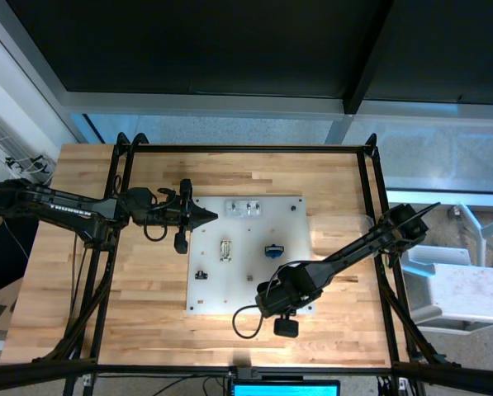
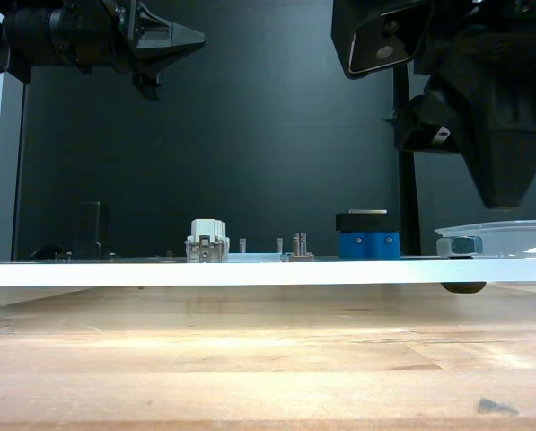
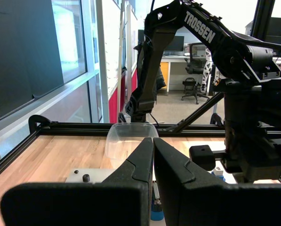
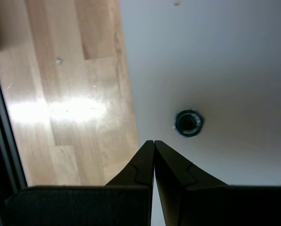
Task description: Unfasten the M12 fastener and place in the container
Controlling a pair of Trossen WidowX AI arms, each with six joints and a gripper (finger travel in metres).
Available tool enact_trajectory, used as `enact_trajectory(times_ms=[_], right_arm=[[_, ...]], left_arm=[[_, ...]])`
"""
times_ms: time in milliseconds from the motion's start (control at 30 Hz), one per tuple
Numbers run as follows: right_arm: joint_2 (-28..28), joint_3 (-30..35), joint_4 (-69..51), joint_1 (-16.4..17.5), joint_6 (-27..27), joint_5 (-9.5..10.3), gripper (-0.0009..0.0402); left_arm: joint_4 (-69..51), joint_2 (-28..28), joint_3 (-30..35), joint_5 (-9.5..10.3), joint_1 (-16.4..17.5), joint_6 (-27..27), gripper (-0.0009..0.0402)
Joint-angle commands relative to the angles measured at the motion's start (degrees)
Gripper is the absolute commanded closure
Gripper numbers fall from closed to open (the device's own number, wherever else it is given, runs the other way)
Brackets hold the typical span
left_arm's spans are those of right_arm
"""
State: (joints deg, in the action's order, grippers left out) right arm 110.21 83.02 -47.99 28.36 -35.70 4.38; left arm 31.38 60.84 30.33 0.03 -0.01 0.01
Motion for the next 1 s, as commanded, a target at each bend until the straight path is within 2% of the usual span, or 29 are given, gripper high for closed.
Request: enact_trajectory(times_ms=[33,233,367,533,567,600,700,733,767,800,833,1000], right_arm=[[0.5,-0.5,0.3,-0.1,0.2,-0.07,0.0393],[1.6,-1.4,1.6,-0.3,0.6,-0.59,0.0393],[2.0,-1.5,2.0,-0.6,1.2,-1.97,0.0393],[2.0,-1.5,1.8,-0.7,1.5,-2.08,0.0393],[1.9,-1.5,1.4,-0.7,1.6,-3.15,0.0393],[1.8,-1.4,0.0,-0.7,1.3,-5.79,0.0393],[1.4,0.2,-8.1,-0.7,-1.9,-17.75,0.0393],[1.4,1.0,-10.4,-0.7,-3.2,-20.96,0.0393],[1.4,1.8,-11.8,-0.6,-4.3,-23.19,0.0393],[1.2,2.2,-12.2,-0.6,-4.5,-23.85,0.0393],[0.9,2.4,-12.0,-0.6,-4.3,-23.65,0.0393],[0.7,2.5,-11.5,-0.6,-3.8,-21.2,0.0393]], left_arm=[[0.0,0.0,0.0,0.02,0.0,0.0,0.0393],[0.0,0.0,0.0,0.0,0.0,0.0,0.0393],[0.0,0.0,0.0,0.0,0.0,0.0,0.0393],[0.0,0.0,0.0,0.0,0.0,0.0,0.0393],[0.0,0.0,0.0,0.0,0.0,0.0,0.0393],[0.0,0.0,0.0,0.0,0.0,0.0,0.0393],[0.0,0.0,0.0,0.0,0.0,0.0,0.0393],[0.0,0.0,0.0,0.0,0.0,0.0,0.0393],[0.0,0.0,0.0,0.0,0.0,0.0,0.0393],[0.0,0.0,0.0,0.0,0.0,0.0,0.0393],[0.0,0.0,0.0,0.0,0.0,0.0,0.0393],[0.0,0.0,0.0,0.02,0.0,0.0,0.0393]])
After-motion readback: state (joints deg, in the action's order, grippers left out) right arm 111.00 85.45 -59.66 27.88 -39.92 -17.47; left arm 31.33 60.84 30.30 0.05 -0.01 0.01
